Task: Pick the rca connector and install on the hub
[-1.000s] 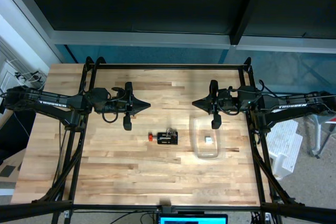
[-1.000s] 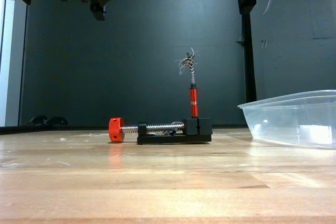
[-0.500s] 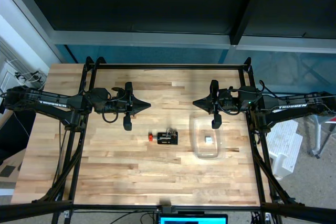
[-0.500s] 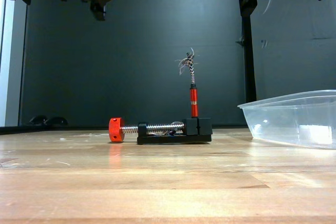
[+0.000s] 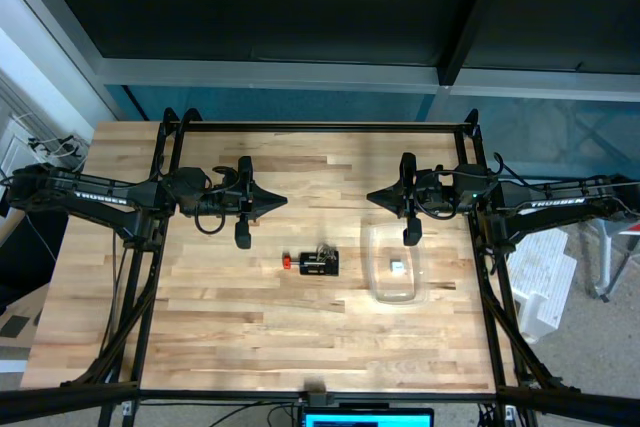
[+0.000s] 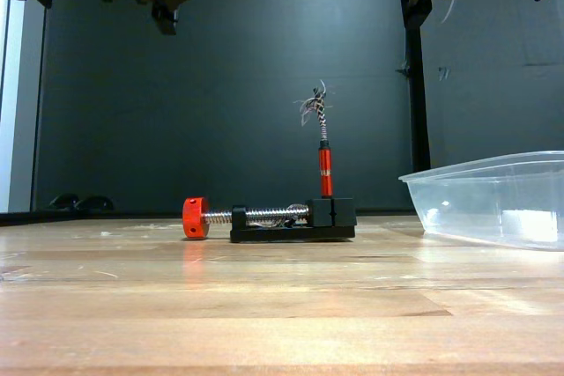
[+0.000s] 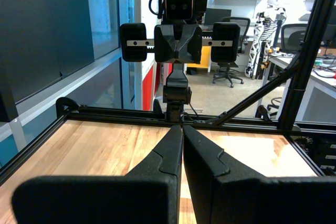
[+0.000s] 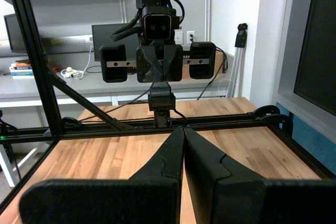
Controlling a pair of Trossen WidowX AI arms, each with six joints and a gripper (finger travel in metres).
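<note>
The hub [image 5: 320, 264] is a small black block with a red-orange knob [image 6: 195, 217] on a threaded rod, lying at the table's middle. On its right end a thin red-sleeved plug with a frayed silvery braided tail stands upright; it looks like the rca connector [image 6: 325, 169], seen from above as a silvery speck [image 5: 322, 249]. My left gripper [image 5: 285, 201] hangs high, behind and left of the hub, shut and empty, as the left wrist view [image 7: 182, 128] confirms. My right gripper [image 5: 368, 197] hangs high to the hub's back right, also shut on nothing [image 8: 184, 129].
A clear plastic tray [image 5: 378, 292] lies right of the hub, under the right gripper's near side, with a small white square piece [image 5: 397, 266] in it. A black metal frame [image 5: 320, 127] runs along the table's far edge and sides.
The right gripper has drawn back slightly to the right. The left arm, the hub and the tray have not moved.
</note>
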